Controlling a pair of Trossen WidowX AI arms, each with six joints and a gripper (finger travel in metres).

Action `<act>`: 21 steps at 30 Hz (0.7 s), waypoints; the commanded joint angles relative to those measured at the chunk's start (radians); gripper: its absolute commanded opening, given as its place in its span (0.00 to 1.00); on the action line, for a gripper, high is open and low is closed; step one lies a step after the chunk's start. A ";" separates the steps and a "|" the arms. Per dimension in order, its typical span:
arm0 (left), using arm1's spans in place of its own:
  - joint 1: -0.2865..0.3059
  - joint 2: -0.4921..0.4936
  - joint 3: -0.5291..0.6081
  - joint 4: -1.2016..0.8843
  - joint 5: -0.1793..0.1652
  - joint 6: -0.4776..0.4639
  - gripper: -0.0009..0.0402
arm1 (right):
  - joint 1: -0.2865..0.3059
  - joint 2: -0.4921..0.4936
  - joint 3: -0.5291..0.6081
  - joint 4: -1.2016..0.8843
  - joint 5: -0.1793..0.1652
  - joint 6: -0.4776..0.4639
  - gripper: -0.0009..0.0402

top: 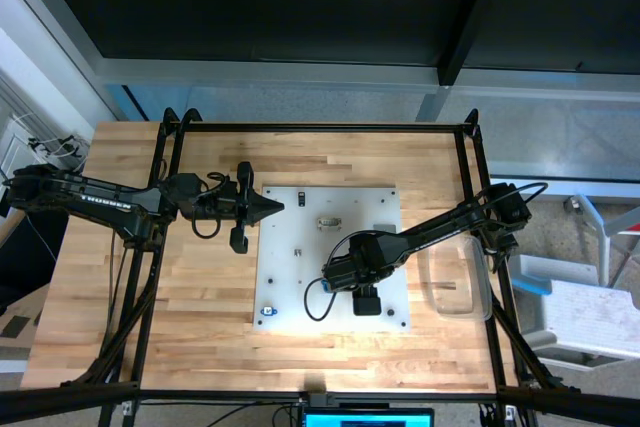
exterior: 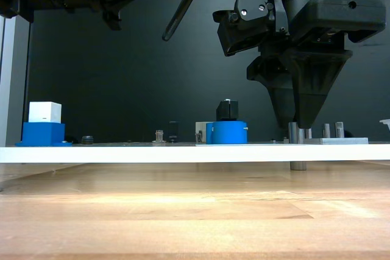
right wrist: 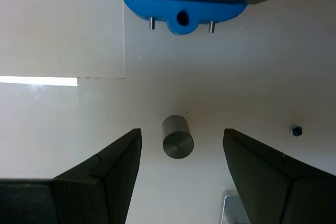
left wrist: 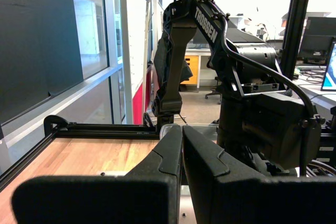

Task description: Pick the 16mm cylinder and place it in the container

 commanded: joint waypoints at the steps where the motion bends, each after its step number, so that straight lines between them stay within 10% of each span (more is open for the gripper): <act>1: 0.000 0.000 0.000 0.000 0.000 0.000 0.02 | 0.000 -0.001 -0.011 0.017 0.000 0.001 0.55; 21: 0.000 0.000 0.000 0.000 0.000 0.000 0.02 | -0.001 -0.001 -0.046 0.050 -0.001 0.001 0.44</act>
